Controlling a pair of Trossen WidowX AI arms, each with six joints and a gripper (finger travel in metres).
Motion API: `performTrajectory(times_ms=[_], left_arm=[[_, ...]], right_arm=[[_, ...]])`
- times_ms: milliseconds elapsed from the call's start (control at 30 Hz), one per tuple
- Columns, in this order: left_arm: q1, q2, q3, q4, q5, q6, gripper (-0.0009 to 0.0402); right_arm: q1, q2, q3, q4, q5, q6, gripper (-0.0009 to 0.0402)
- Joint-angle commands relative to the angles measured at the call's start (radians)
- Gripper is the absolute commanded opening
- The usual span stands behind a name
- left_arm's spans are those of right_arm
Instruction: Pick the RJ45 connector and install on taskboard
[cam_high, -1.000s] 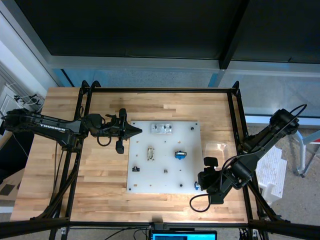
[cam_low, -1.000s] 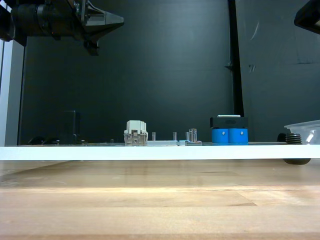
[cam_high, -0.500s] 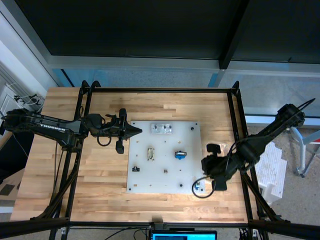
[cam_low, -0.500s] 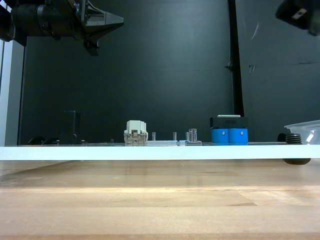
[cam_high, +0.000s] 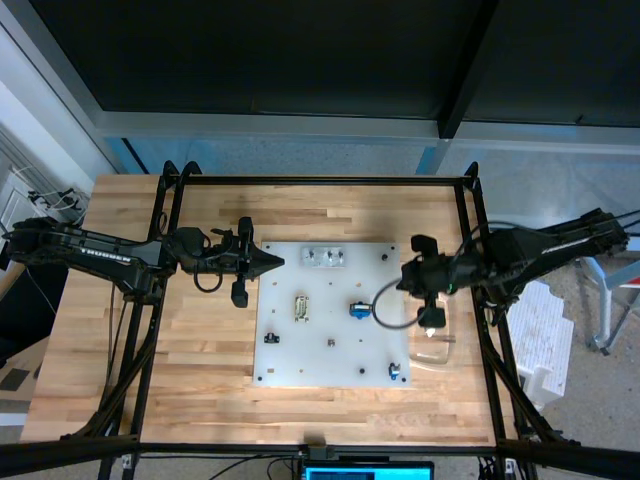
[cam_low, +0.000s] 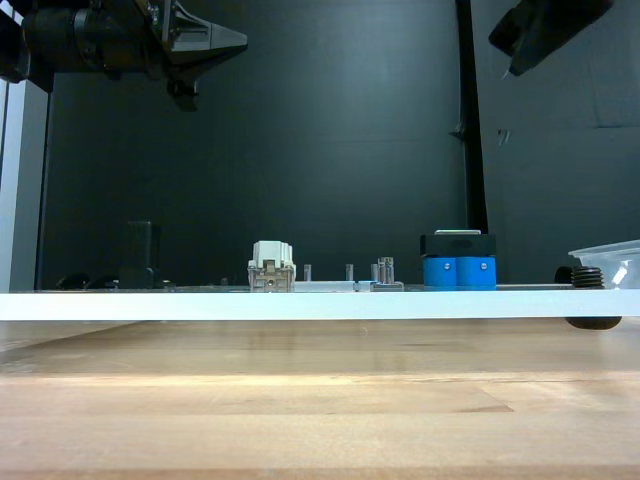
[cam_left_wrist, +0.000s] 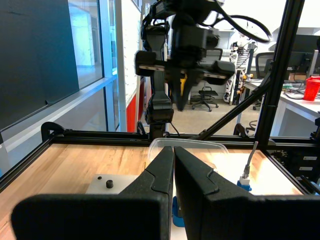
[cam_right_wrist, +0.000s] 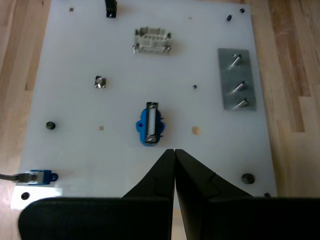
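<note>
The left gripper hangs high above the table, just off the far left edge of the white board, pointing in towards it. Its jaws are closed, and the left wrist view shows nothing between them.

On the board, from left to right, are a pale grey multi-pin block, a metal plate with screws near the far edge, and a blue socket near the middle.

The small blue jack sits at the board's near right corner. In the high view a grey piece covers its top. The left wrist view shows the connector standing on end in this jack, plug down and boot up. Its long axis is close to upright. Its grey cable rises from it at a slight lean.

The right gripper is held high over the board's right edge, well apart from the jack and on its far side. It points down at the board, with the blue socket just ahead of its tips. Its jaws are pressed together and hold nothing.

The clear tray lies on the table just right of the board, below the right arm. Only a pale shape shows inside it, and I cannot tell more about its contents.
</note>
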Motion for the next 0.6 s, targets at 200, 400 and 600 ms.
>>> performTrajectory(times_ms=[200,400,600], left_arm=[[0.000,0.000,0.000,0.000,0.000,0.000,0.0000],[0.000,0.000,0.000,0.000,0.000,0.000,0.0000],[0.000,0.000,0.000,0.000,0.000,0.000,0.0000]], right_arm=[[-0.177,-0.008,-0.002,0.092,-0.079,-0.142,0.0000],[-0.252,-0.010,-0.026,0.238,-0.145,-0.175,0.0000],[-0.299,-0.013,-0.073,0.429,-0.184,-0.192,0.0000]])
